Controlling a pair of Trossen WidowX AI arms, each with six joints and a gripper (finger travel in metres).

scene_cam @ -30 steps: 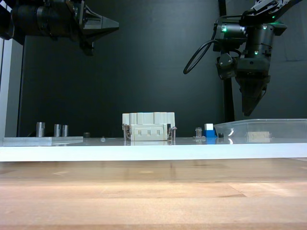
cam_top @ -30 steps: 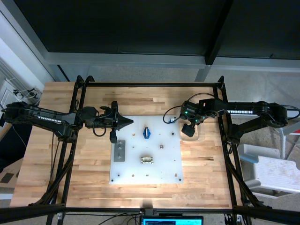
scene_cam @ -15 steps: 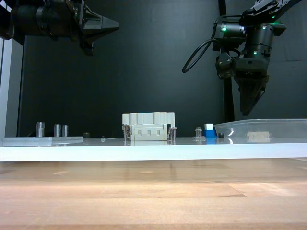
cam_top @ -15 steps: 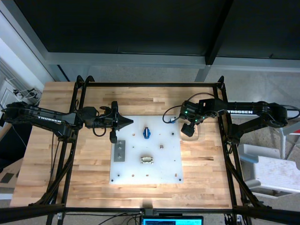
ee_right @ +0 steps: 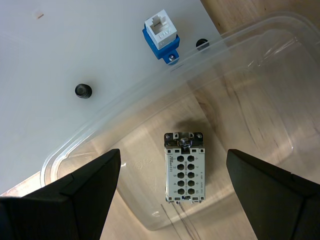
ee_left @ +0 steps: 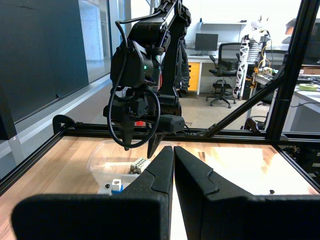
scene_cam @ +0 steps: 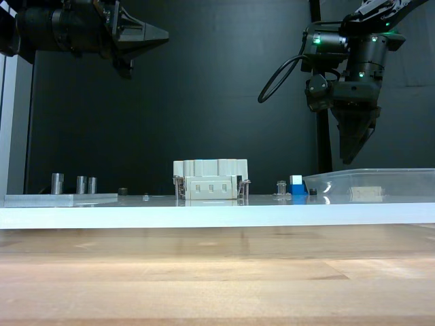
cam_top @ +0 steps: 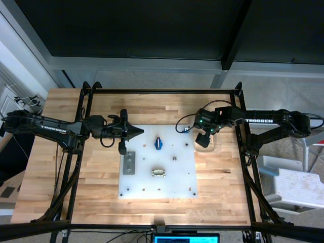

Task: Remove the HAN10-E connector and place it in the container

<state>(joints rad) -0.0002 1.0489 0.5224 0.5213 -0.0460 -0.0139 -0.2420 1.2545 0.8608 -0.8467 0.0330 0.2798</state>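
Observation:
The HAN10-E connector (ee_right: 183, 167), a light-grey block with ten dark holes, lies flat on the floor of the clear container (ee_right: 250, 100). It also shows inside the container (ee_left: 107, 162) in the left wrist view. My right gripper (ee_right: 172, 152) hangs open straight above it, fingers apart and touching nothing; it is well clear of the tub rim (scene_cam: 380, 178) in the low view. The container (cam_top: 208, 147) sits off the white board's right edge under the right gripper (cam_top: 202, 140). My left gripper (cam_top: 139, 131) is shut and empty, held high over the board's back-left edge.
The white board (cam_top: 172, 187) carries a beige connector housing (cam_top: 159, 173), a blue part (cam_top: 158, 143) and a grey metal plate with pegs (cam_top: 130, 163). A small blue-and-white jack (ee_right: 161, 36) stands on the board just outside the tub.
The right gripper has drifted very slightly left above the container. The left arm and the connector have not moved.

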